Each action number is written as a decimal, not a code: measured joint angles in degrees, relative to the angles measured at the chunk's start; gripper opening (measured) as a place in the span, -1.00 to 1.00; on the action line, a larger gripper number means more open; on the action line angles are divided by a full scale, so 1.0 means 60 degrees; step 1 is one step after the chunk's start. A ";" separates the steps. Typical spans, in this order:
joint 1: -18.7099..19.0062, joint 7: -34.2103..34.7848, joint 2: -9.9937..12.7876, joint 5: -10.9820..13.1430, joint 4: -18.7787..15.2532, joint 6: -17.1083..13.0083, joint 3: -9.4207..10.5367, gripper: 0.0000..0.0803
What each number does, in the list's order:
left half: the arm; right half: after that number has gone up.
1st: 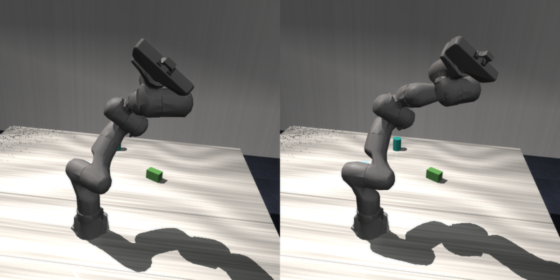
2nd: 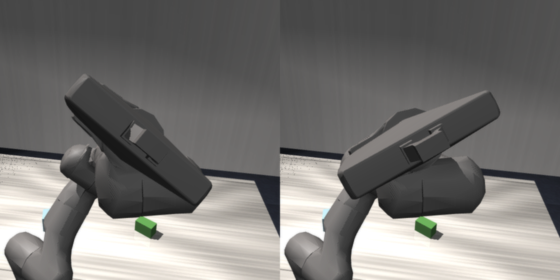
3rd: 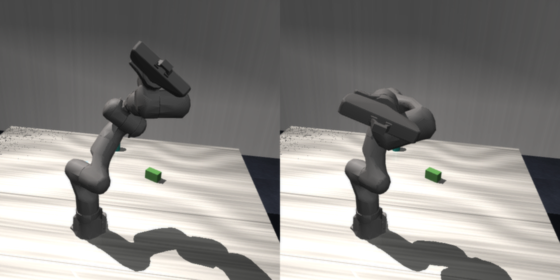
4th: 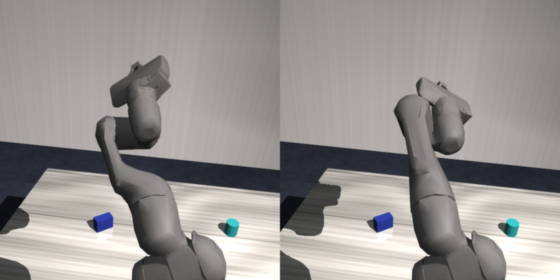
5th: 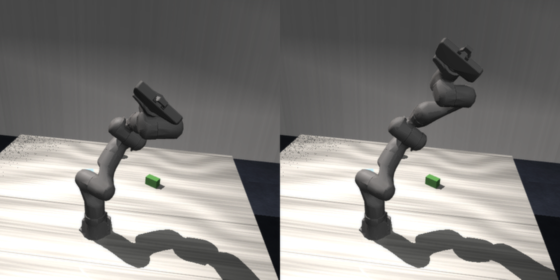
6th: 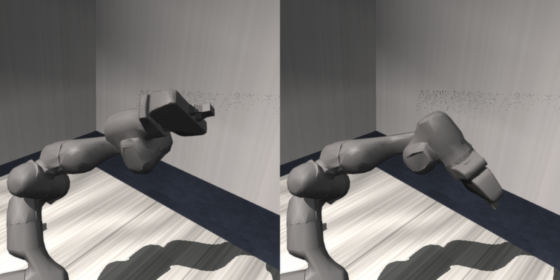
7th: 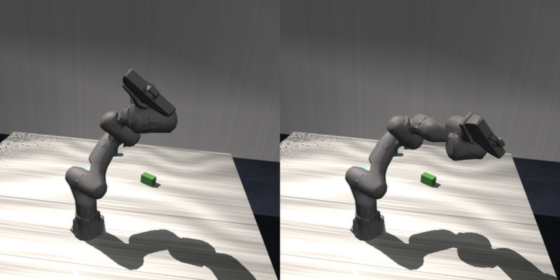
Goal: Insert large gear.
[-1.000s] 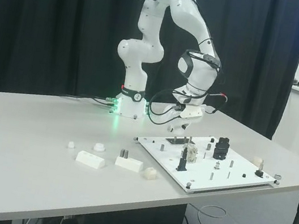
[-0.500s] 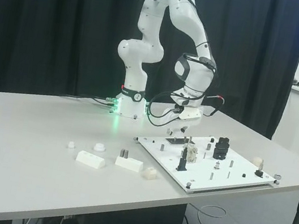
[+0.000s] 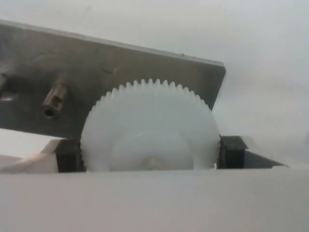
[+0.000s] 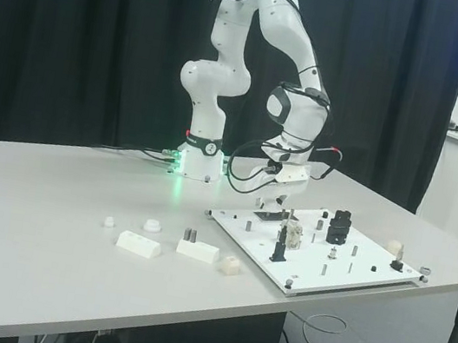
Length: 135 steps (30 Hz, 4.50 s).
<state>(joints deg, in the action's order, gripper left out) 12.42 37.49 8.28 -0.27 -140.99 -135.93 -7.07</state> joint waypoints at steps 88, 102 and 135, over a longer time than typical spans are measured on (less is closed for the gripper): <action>0.0051 -0.0284 0.0141 -0.0228 -0.0103 -0.0415 -0.0026 0.49; 0.0050 -0.0383 0.0126 -0.0228 0.0034 -0.0093 -0.0027 0.49; -0.0017 -0.0376 -0.0207 -0.0563 0.0808 0.1197 -0.0914 0.99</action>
<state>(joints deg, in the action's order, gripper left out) 12.32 35.23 7.04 -3.65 -136.14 -128.75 -12.56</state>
